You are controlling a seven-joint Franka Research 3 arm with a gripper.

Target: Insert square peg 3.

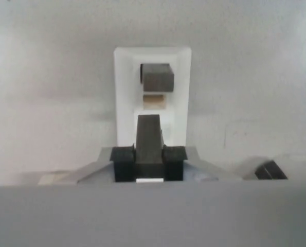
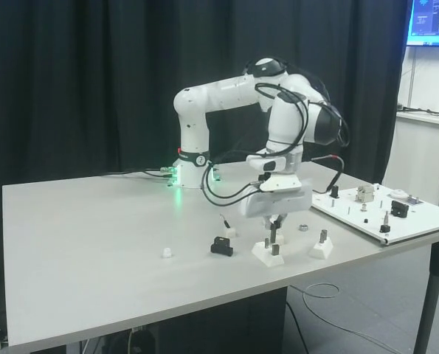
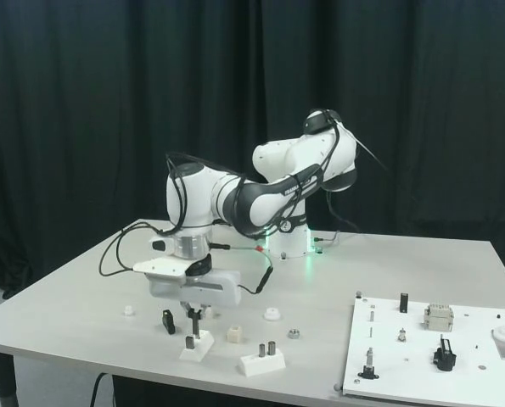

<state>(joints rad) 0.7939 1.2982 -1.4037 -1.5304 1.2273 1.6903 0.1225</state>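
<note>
In the wrist view my gripper is shut on a dark grey square peg, held upright between the black fingertips. Straight below it lies a small white holder with another grey square peg standing in one socket and an empty square socket beside it. In the first room view the gripper hangs just over that holder near the table's front edge. The second room view shows the gripper above the holder, the peg's lower end close to it.
A second white holder with two pegs stands nearby. A small black part, a white cube, a nut and small white pieces lie around. A white board with fittings sits at the table's end.
</note>
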